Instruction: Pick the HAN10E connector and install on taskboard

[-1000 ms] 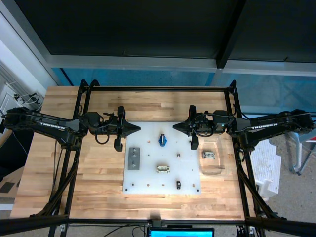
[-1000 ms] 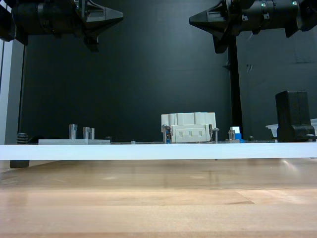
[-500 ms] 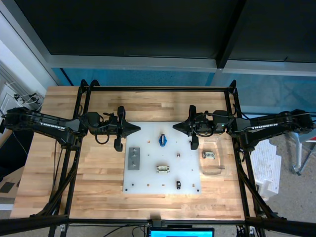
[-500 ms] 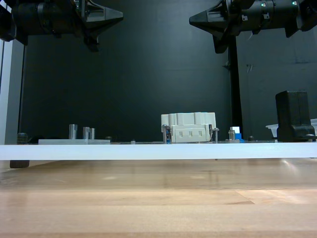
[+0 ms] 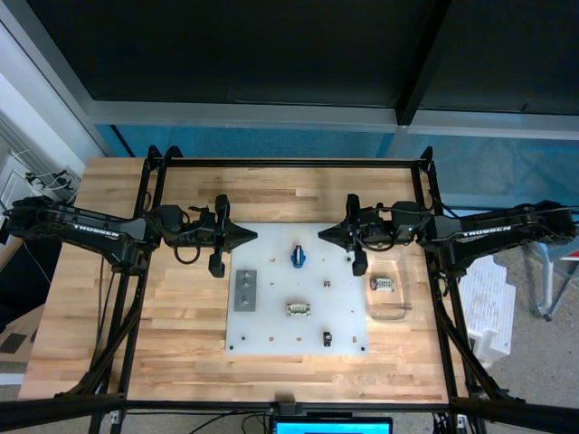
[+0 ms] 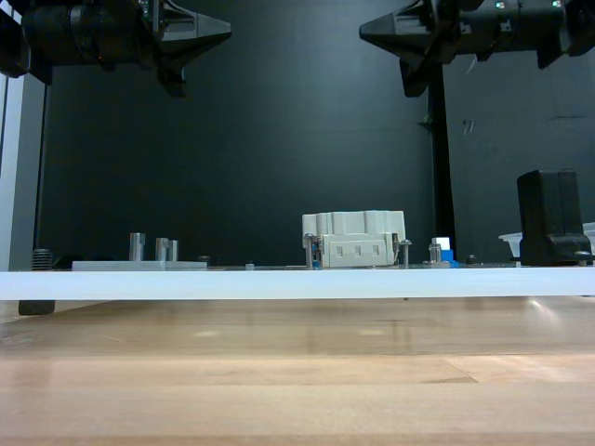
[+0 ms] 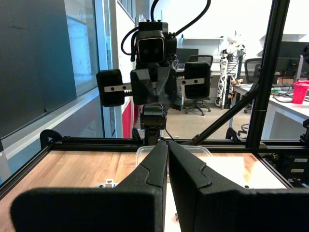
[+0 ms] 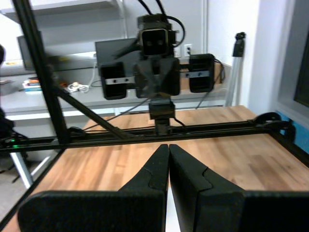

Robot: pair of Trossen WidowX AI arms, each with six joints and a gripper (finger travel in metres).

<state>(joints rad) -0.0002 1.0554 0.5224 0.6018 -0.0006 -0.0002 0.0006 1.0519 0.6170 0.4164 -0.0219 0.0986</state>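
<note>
Both grippers are closed and empty, with fingers pressed together. The left gripper hangs high over the far left corner of the board. The right gripper hangs high over the board's far edge, right of centre, nearer the work.

The connector lies in the clear tray, just right of the board and off it. It is judged to be a light, rigid plastic block with exposed contacts. Grip it across the plain long sides, never on the contact face. Its smooth walls may slip under a weak pinch.

The tray walls enclose the connector, so descend vertically and lift straight out. A similar pale block sits on the board and is probably the mating seat. Approach it from above. The black fitting and grey block stand near it but apart.
</note>
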